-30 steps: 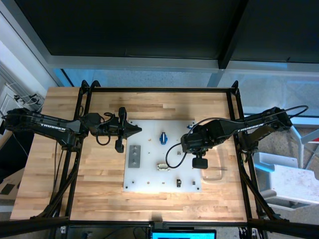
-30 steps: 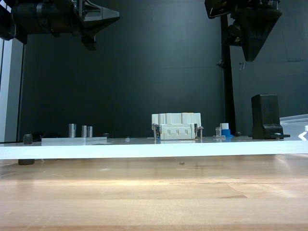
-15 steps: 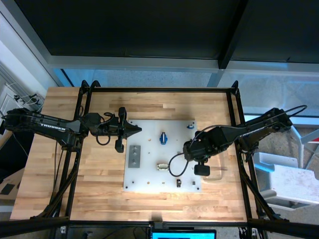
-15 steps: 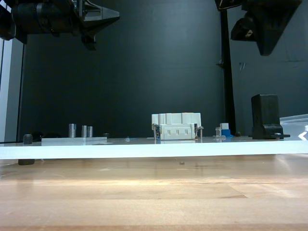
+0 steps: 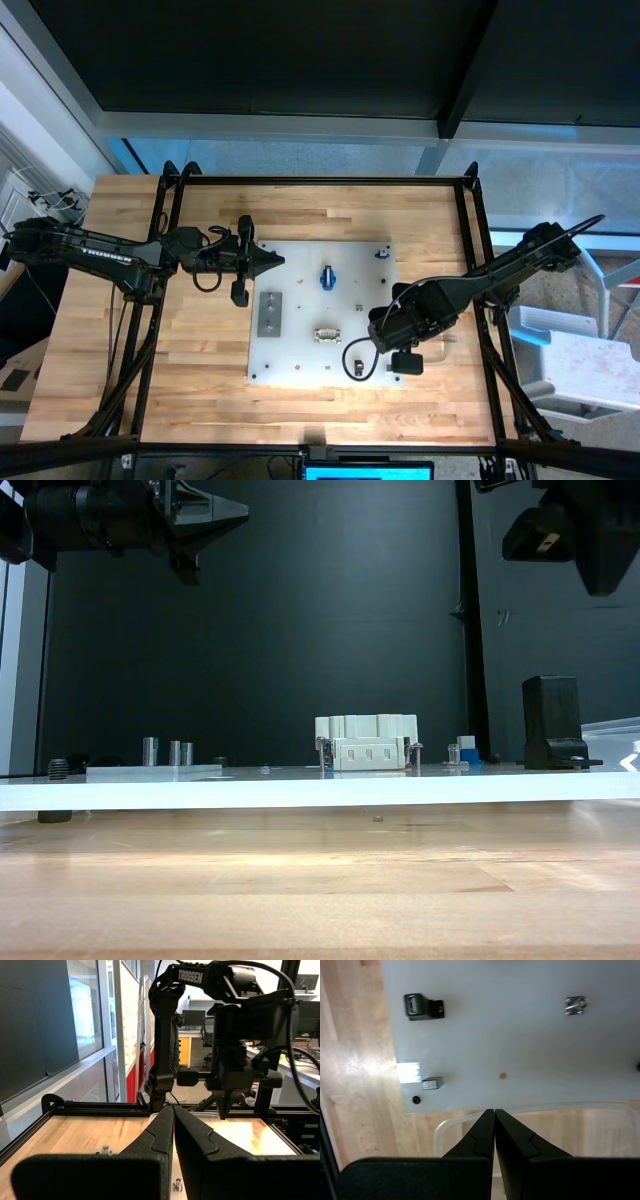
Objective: Pick the 16mm bar from the taskboard and place it in the container
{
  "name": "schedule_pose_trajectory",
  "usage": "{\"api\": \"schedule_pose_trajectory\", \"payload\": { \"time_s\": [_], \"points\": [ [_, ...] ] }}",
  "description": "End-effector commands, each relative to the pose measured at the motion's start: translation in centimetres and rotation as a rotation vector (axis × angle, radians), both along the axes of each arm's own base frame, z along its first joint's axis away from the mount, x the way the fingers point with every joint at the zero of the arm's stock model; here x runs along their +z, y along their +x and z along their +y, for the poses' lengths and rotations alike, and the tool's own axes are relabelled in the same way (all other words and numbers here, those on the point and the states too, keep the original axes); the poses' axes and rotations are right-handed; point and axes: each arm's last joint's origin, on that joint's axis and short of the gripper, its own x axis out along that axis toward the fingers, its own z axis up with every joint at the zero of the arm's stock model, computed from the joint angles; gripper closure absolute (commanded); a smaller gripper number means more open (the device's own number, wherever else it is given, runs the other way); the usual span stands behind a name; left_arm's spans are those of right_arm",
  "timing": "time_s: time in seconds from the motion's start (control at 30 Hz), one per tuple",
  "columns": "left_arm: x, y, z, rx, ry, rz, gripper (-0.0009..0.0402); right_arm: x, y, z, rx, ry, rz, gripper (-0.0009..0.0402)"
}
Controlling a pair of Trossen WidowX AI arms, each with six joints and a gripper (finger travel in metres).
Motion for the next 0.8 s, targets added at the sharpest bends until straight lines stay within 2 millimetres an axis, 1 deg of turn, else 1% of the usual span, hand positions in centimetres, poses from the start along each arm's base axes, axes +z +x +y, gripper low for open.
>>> {"api": "schedule_pose_trajectory", "payload": {
  "time_s": [0.03, 0.2, 0.67, 0.8],
  "points": [
    [0.0, 0.0, 0.0, 0.000, 0.000, -0.001, 0.0393, -0.4, 0.1, 0.7, 0.010, 0.006, 0.003, 0.0393],
    [0.0, 0.0, 0.0, 0.000, 0.000, -0.001, 0.0393, -1.0, 0.3, 1.9, 0.018, 0.025, 0.015, 0.0393],
    [0.0, 0.0, 0.0, 0.000, 0.000, -0.001, 0.0393, -2.5, 0.8, 3.6, 0.018, 0.030, 0.034, 0.0393],
    [0.0, 0.0, 0.0, 0.000, 0.000, -0.001, 0.0393, -2.4, 1.2, 4.2, 0.026, 0.033, 0.029, 0.0393]
  ]
}}
